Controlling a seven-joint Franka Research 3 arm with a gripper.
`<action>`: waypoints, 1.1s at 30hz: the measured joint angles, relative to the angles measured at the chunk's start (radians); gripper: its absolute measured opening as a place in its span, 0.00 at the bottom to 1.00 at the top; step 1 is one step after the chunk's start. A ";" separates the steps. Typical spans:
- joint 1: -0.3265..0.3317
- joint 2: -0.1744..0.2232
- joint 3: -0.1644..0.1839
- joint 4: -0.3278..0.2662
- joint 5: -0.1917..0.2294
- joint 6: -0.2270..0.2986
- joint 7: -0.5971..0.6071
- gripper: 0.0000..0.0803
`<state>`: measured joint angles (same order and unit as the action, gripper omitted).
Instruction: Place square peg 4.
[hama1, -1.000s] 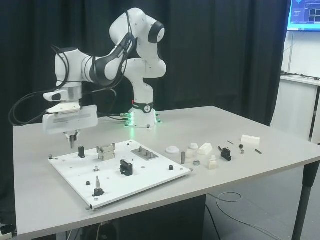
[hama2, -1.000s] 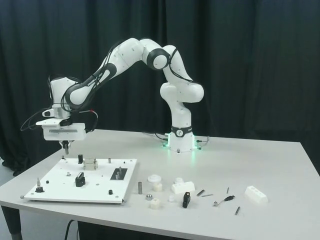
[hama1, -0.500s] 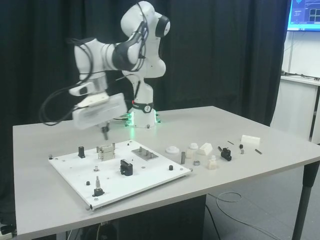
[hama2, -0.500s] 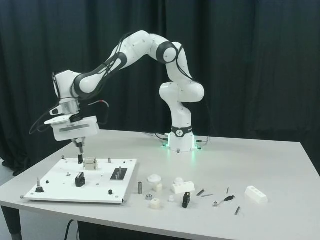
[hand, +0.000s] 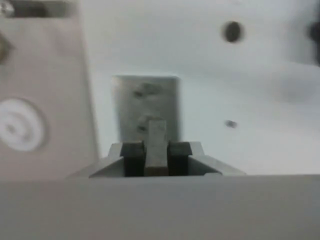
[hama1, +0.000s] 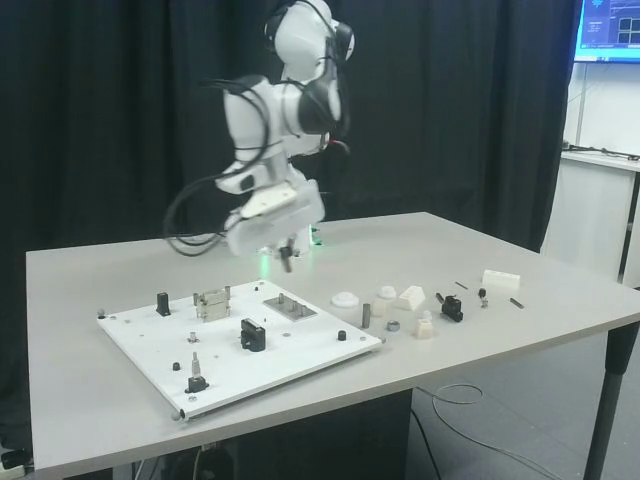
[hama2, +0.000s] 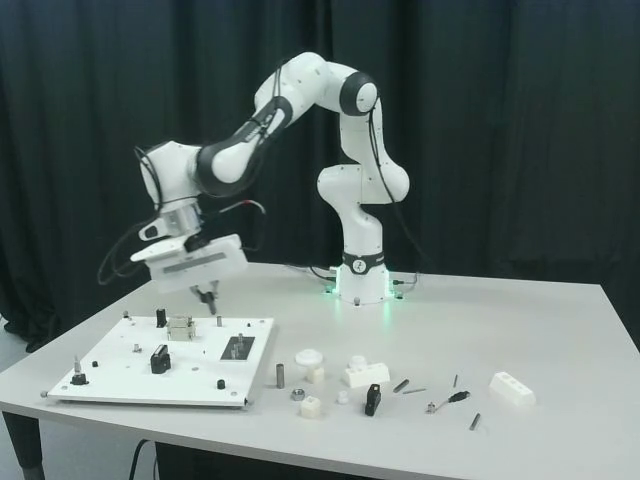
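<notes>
White arm (hama2: 250, 130) reaches out, bent; gripper (hand: 156, 162) closed, pointing down.

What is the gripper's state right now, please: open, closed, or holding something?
Gripper: closed on the square peg, held between its fingers above the white board.

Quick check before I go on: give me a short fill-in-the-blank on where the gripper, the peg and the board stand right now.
1. The gripper is shut on a grey ____.
2. In the wrist view, the held square peg hangs over a grey ____ set in the white board.
3. In both room views the gripper is ____ the board, not touching it.
4. The loose white parts lie on the table, ____ the board.

Missing words: square peg; plate; above; beside
</notes>
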<state>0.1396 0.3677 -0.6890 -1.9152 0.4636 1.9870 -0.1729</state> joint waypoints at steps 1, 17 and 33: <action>0.016 -0.004 0.000 -0.007 -0.001 0.001 0.014 0.12; 0.291 -0.027 0.001 -0.118 -0.009 0.131 0.246 0.12; 0.469 -0.026 0.019 -0.193 -0.052 0.299 0.430 0.12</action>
<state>0.6082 0.3419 -0.6700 -2.1085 0.4113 2.2862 0.2571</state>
